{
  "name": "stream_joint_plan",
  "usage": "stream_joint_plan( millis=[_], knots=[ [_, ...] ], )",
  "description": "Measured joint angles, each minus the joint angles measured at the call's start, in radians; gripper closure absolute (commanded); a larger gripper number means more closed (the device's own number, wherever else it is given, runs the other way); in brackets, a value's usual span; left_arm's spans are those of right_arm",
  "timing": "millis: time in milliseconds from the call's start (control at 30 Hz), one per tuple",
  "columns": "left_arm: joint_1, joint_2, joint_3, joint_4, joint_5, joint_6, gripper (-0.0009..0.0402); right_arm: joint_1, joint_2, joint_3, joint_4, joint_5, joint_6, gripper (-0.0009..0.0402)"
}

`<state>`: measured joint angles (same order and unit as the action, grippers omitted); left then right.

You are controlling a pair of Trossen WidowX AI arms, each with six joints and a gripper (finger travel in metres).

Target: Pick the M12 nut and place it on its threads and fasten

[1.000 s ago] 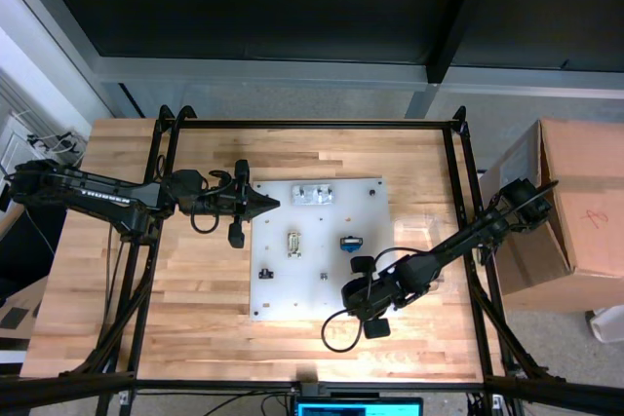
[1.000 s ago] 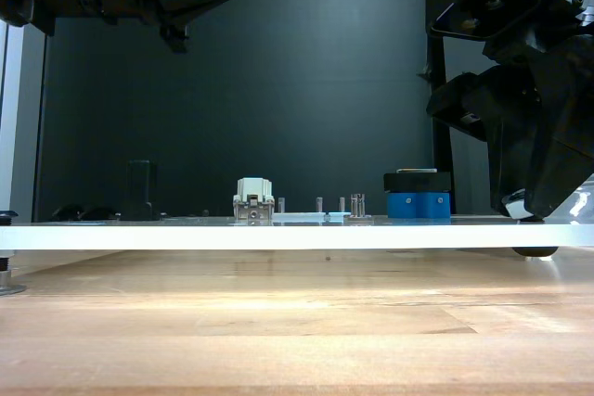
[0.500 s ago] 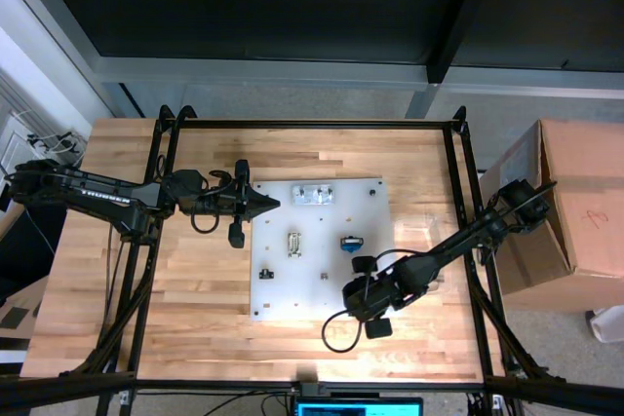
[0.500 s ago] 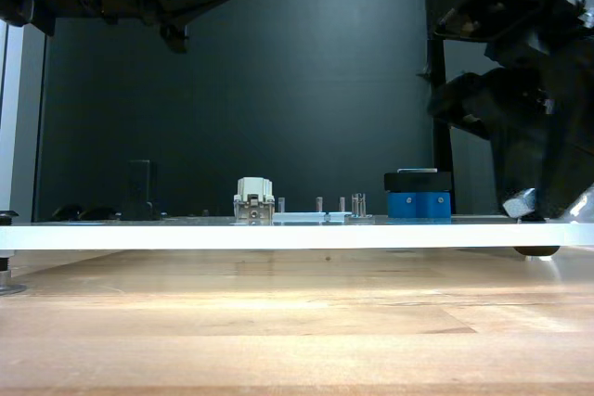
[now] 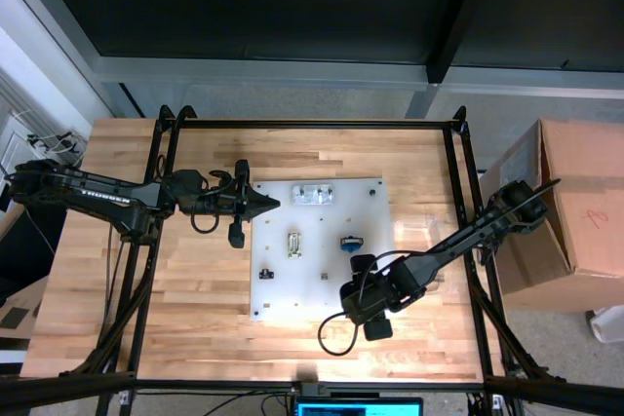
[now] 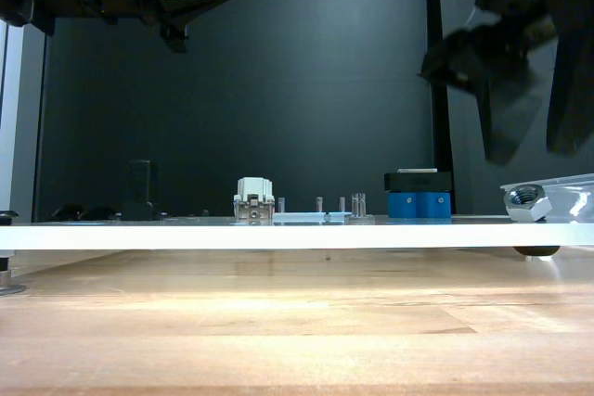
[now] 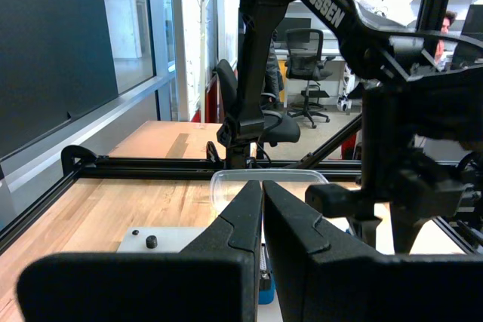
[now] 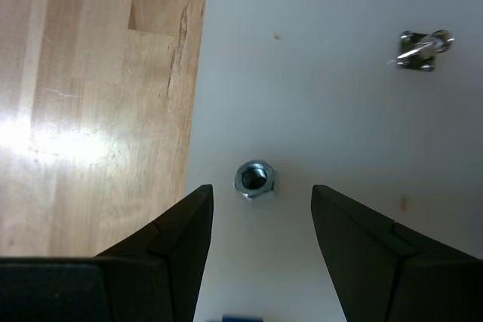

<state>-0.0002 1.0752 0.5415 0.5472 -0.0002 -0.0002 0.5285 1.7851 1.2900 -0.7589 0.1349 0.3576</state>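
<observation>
CHANGE: right gripper (image 6: 536, 136) now lifted off the white board (image 6: 278, 234), fingers spread; M12 nut (image 6: 524, 201) let go, lying just below them | on its stud: cannot tell, so fastening looks unfinished | VIEWS: right wrist shows the nut between the fingers, high view hides it under the gripper | left gripper (image 5: 271, 204) pressed together, aloft, well apart from the nut

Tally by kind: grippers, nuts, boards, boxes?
White flat board: 1
Small silver hex nut: 1, free at board's near right edge; on its stud, cannot tell
Grippers: 2 (left gripper shut, high over board's far-left edge; right gripper open, above nut)
Brown cardboard box: 1
Total: 5
</observation>
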Motion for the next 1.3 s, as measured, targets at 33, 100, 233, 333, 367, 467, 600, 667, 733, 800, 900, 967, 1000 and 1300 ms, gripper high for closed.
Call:
stream_joint_plan(
  millis=[33, 100, 233, 333, 367, 467, 600, 667, 733, 800, 900, 967, 1000, 1300],
  knots=[
    [0.0, 0.0, 0.0, 0.0, 0.0, 0.0, 0.0393, -0.004, 0.012, 0.035, -0.045, -0.002, 0.0, 0.0212],
    [0.0, 0.0, 0.0, 0.0, 0.0, 0.0, 0.0393, -0.014, 0.055, 0.121, -0.153, -0.011, 0.005, 0.0213],
    [0.0, 0.0, 0.0, 0.0, 0.0, 0.0, 0.0393, -0.039, 0.164, 0.316, -0.351, -0.025, 0.044, 0.0212],
    [0.0, 0.0, 0.0, 0.0, 0.0, 0.0, 0.0393, -0.053, 0.254, 0.456, -0.468, -0.05, 0.056, 0.0212],
    [0.0, 0.0, 0.0, 0.0, 0.0, 0.0, 0.0393, -0.055, 0.285, 0.497, -0.503, -0.061, 0.055, 0.0212],
    [0.0, 0.0, 0.0, 0.0, 0.0, 0.0, 0.0393, -0.058, 0.382, 0.613, -0.612, -0.099, 0.055, 0.0212],
    [0.0, 0.0, 0.0, 0.0, 0.0, 0.0, 0.0393, -0.06, 0.491, 0.74, -0.726, -0.195, 0.055, 0.0213],
    [0.0, 0.0, 0.0, 0.0, 0.0, 0.0, 0.0393, -0.062, 0.541, 0.79, -0.765, -0.218, 0.053, 0.0213],
    [0.0, 0.0, 0.0, 0.0, 0.0, 0.0, 0.0393, -0.065, 0.583, 0.835, -0.803, -0.217, 0.044, 0.0213],
    [0.0, 0.0, 0.0, 0.0, 0.0, 0.0, 0.0393, -0.071, 0.615, 0.87, -0.812, -0.215, 0.029, 0.0213],
    [0.0, 0.0, 0.0, 0.0, 0.0, 0.0, 0.0393, -0.079, 0.644, 0.896, -0.811, -0.211, 0.026, 0.0213],
    [0.0, 0.0, 0.0, 0.0, 0.0, 0.0, 0.0393, -0.083, 0.647, 0.896, -0.811, -0.21, 0.026, 0.0213],
    [0.0, 0.0, 0.0, 0.0, 0.0, 0.0, 0.0393, -0.084, 0.647, 0.894, -0.812, -0.211, 0.026, 0.0213],
    [0.0, 0.0, 0.0, 0.0, 0.0, 0.0, 0.0393, -0.096, 0.64, 0.894, -0.812, -0.214, 0.0, 0.0213]
  ],
)
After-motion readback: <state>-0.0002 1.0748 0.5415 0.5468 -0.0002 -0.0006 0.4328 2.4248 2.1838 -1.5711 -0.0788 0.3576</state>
